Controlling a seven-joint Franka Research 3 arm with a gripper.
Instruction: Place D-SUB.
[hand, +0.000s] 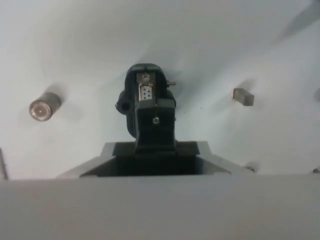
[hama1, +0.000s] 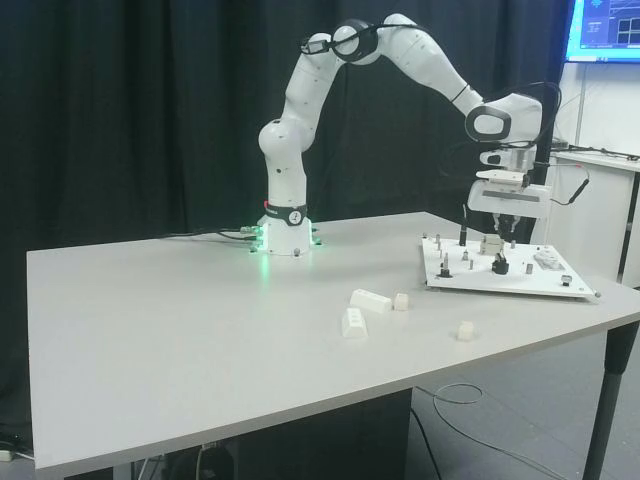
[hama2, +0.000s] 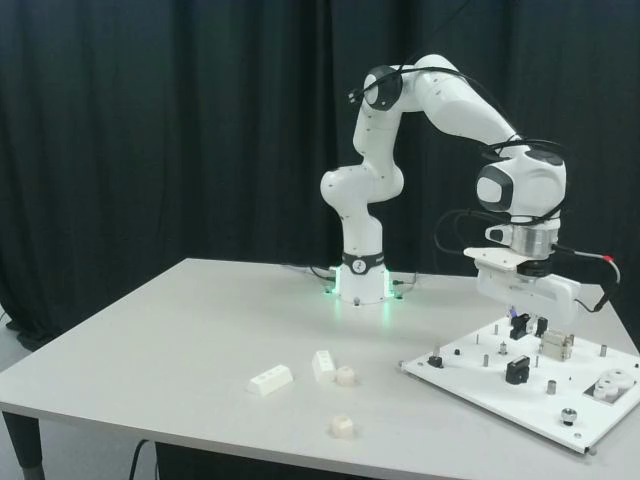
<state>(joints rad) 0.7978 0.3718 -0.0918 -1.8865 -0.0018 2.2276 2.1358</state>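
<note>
Holding a connector above the white board.
Gripper (hand: 155, 112) closed on the black connector (hand: 146, 92), hanging over the board (hama2: 520, 395), clear of it.

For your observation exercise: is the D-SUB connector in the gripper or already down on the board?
In the gripper: the D-SUB connector sits between the fingers, above the white board.

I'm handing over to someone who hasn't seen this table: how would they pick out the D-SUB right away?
Start at the white board on the table's edge, far from the arm's base. The gripper hangs just above the board, and the D-SUB is the black connector in its fingers. Unlike the posts and blocks standing on the board, it is off the surface and shows a metal face with small pin holes.
</note>
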